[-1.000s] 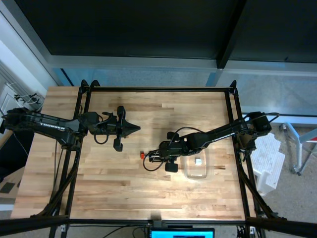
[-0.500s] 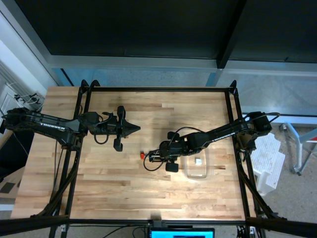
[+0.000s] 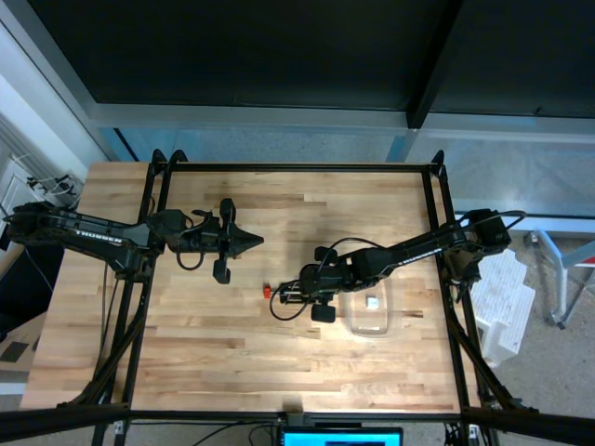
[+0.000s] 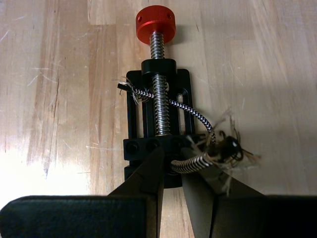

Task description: Pick the RCA connector and install on taskboard

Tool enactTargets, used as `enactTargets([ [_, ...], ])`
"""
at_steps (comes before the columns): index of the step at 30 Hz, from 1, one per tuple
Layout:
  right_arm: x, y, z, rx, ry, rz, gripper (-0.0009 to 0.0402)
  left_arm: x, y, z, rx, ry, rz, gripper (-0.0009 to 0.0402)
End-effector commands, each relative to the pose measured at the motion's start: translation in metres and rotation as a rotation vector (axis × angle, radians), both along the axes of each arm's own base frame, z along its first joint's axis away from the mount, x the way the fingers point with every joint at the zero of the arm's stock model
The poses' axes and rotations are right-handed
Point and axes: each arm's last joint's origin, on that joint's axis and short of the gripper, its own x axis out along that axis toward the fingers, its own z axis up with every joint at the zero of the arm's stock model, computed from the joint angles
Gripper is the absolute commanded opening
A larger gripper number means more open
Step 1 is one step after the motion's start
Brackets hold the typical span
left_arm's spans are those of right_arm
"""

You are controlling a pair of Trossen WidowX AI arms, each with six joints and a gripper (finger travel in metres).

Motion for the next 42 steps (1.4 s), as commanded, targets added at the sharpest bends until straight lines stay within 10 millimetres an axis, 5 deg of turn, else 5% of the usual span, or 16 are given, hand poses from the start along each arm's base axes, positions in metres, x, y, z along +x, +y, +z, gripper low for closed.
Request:
enactTargets([
  [1,0.000,0.000,0.001,0.000,-0.008,0.003,0.0013,0.000,0.000,0.000,0.000,0.000,0.000,0.0000],
  [10,0.000,0.001,0.004,0.003,-0.021,0.002,0.0122,0.000,0.000,0.000,0.000,0.000,0.000,0.0000],
  [20,-0.006,0.002,0.017,0.013,-0.041,0.001,0.0188,0.000,0.000,0.000,0.000,0.000,0.000,0.0000],
  [33,-0.026,-0.002,0.049,0.018,-0.069,0.000,0.0197,0.000,0.000,0.000,0.000,0.000,0.000,0.0000],
  [42,-0.028,-0.002,0.054,0.020,-0.081,0.002,0.0185,0.000,0.000,0.000,0.000,-0.001,0.000,0.0000],
])
